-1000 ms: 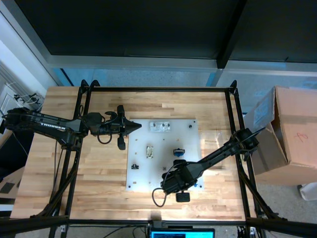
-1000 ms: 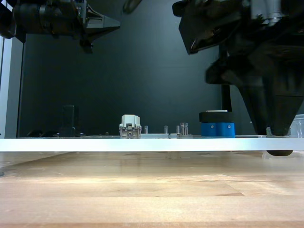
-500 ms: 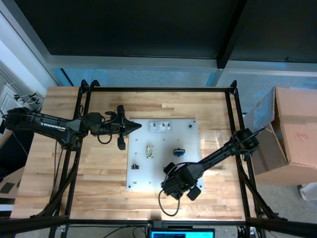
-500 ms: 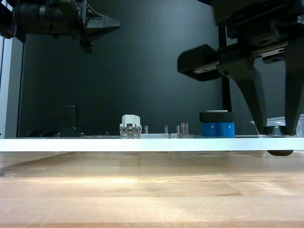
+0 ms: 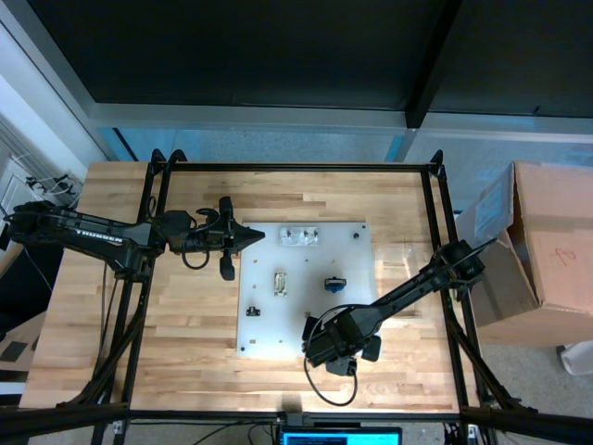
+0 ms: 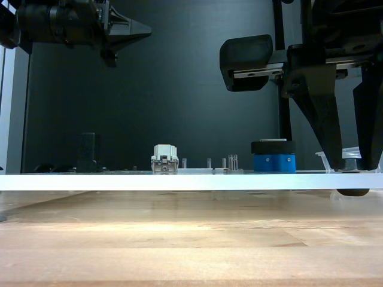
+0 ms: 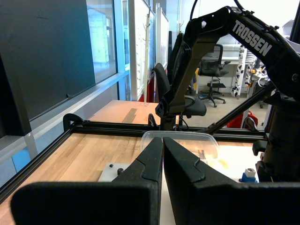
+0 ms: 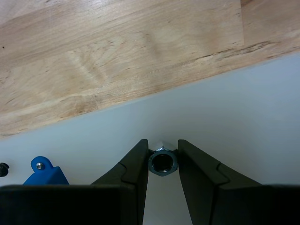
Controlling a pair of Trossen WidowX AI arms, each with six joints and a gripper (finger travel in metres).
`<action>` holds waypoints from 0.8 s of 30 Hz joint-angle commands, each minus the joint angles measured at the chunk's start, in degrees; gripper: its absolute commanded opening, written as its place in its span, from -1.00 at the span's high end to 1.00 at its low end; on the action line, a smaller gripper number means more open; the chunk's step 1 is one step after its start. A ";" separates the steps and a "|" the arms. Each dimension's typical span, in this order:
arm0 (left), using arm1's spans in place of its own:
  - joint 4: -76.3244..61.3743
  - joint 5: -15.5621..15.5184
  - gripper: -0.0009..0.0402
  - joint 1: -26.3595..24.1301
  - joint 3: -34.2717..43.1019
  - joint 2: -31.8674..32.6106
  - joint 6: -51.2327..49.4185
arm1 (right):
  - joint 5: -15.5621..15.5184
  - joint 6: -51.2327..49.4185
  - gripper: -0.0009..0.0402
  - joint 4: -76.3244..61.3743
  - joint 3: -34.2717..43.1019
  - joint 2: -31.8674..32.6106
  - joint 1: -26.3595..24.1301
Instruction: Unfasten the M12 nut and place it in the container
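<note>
Step in hand: unscrewing. My right gripper (image 6: 353, 165), at the lower right of the low view, is clamped on the M12 nut (image 8: 162, 161), down at the level of the board (image 5: 264, 324) near its near right edge. I cannot tell whether the nut sits on its stud or has come free (my fingers hide the ribs).

Next move, as I judge it: turn the nut until it comes loose, lift it straight up, and carry it to the container (image 7: 178, 133).

My left gripper (image 5: 252, 237) hangs off the board's far left corner with its fingers pressed together, holding nothing.

Container: a clear tray, no nut visible inside.
</note>
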 commanded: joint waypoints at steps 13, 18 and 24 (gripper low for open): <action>0.02 0.02 0.96 0.00 0.00 0.00 0.00 | 0.09 0.26 0.39 0.48 -0.02 0.02 0.52; 0.02 0.02 0.96 0.02 0.02 0.00 0.00 | 0.07 0.22 0.04 0.76 0.20 0.02 0.63; 0.02 0.02 0.96 0.00 0.02 0.00 0.00 | -0.35 0.31 -0.16 0.33 0.22 -0.79 0.90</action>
